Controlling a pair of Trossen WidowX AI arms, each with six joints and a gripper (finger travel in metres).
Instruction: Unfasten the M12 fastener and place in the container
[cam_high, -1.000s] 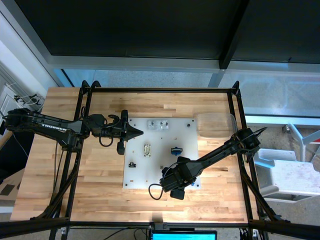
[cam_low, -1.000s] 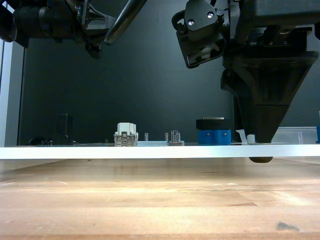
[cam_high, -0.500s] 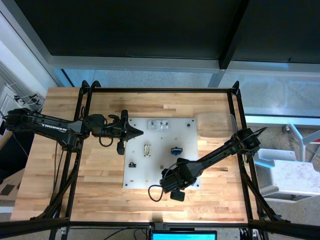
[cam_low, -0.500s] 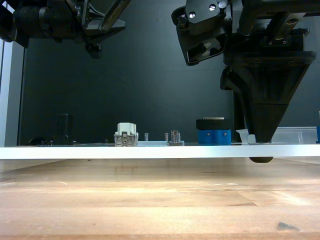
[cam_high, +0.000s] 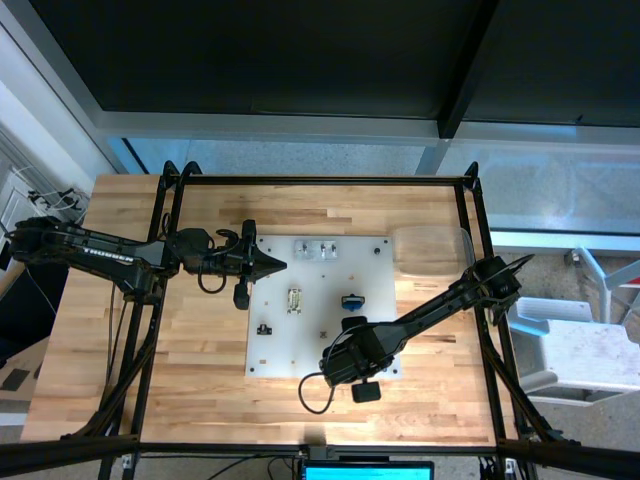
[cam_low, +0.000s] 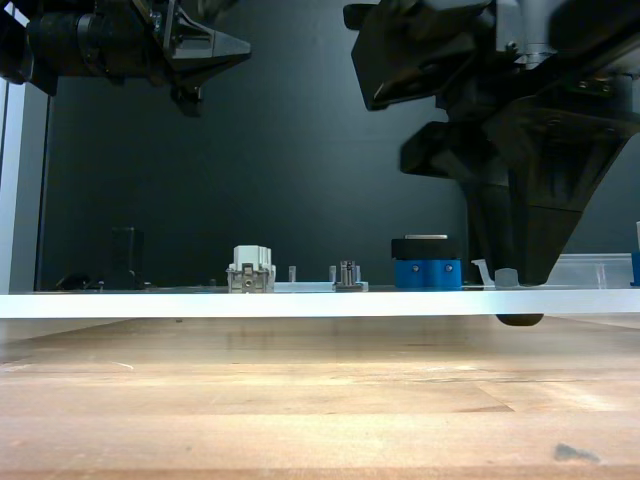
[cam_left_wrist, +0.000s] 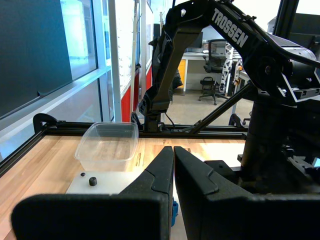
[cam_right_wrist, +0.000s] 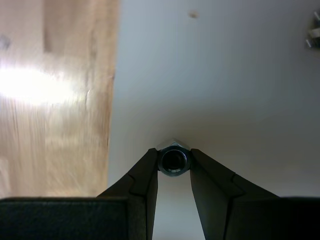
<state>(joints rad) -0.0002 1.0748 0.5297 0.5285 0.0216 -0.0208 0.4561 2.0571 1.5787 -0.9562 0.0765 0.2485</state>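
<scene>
I am seeing the right gripper (cam_low: 517, 283), clamped on the M12 fastener (cam_right_wrist: 173, 161) at the white board's (cam_high: 300, 345) near right edge, twisting round from a second ago, so unscrewing is starting. The container (cam_high: 432, 250) is waiting beside the board's far right corner. The left gripper (cam_high: 275, 265) is hovering closed over its left edge.

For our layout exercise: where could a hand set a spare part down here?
Free: bare wood of the table left of the white board, nearer than the left claw, parked shut at the board's left edge. Crowded: the board's near right, where the right claw grips the nut.
</scene>
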